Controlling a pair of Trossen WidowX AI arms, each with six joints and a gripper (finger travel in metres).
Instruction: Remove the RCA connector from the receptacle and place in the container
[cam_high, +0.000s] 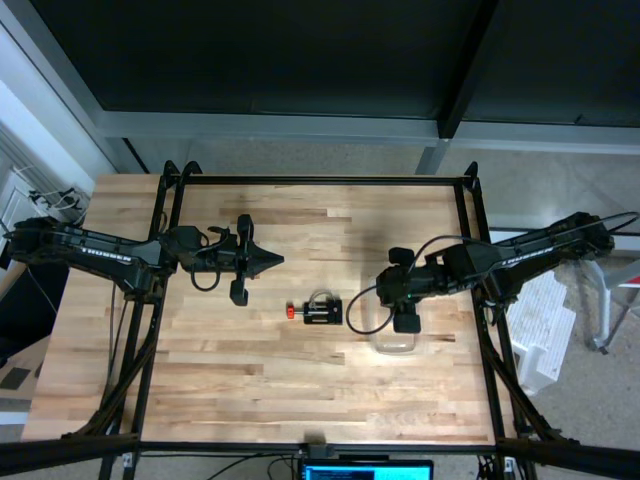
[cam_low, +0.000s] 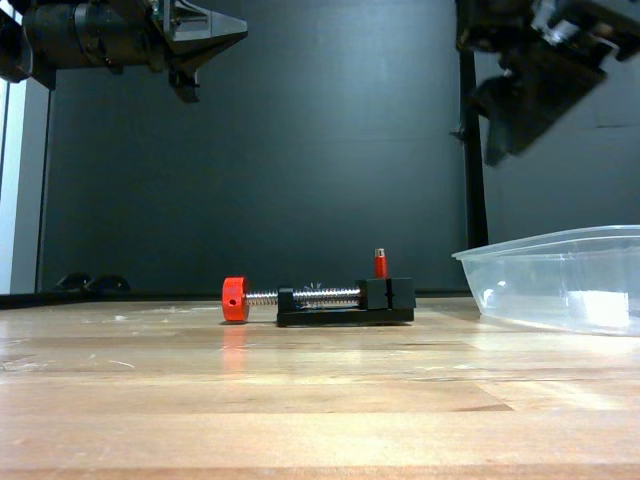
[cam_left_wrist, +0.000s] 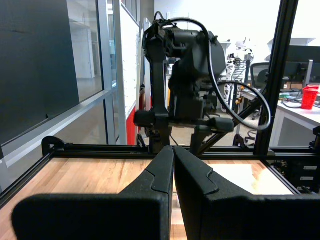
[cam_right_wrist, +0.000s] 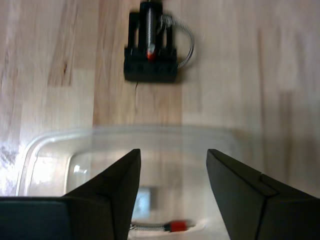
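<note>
A small black rectangular block (cam_high: 323, 312) with a red end knob (cam_low: 235, 299) and a silvery arched loop (cam_right_wrist: 186, 42) lies on the light wooden desk (cam_high: 250, 400). A tiny slim red plug, the RCA connector (cam_low: 380, 264), stands upright in the block at the end away from the knob, untouched. Just past that same end sits the clear shallow plastic tray (cam_low: 520, 285), apart from the block. The right hand (cam_right_wrist: 172, 152) hangs above the tray, higher than the block, its fingers (cam_right_wrist: 112, 190) spread wide and gripping nothing. In the tray beneath it lie a small pale square piece (cam_right_wrist: 142, 200) and a little red-ended piece (cam_right_wrist: 177, 226) with a silvery coiled tail. The left hand (cam_high: 275, 260) hovers high on the block's knob side, fingers pressed together, empty.
</note>
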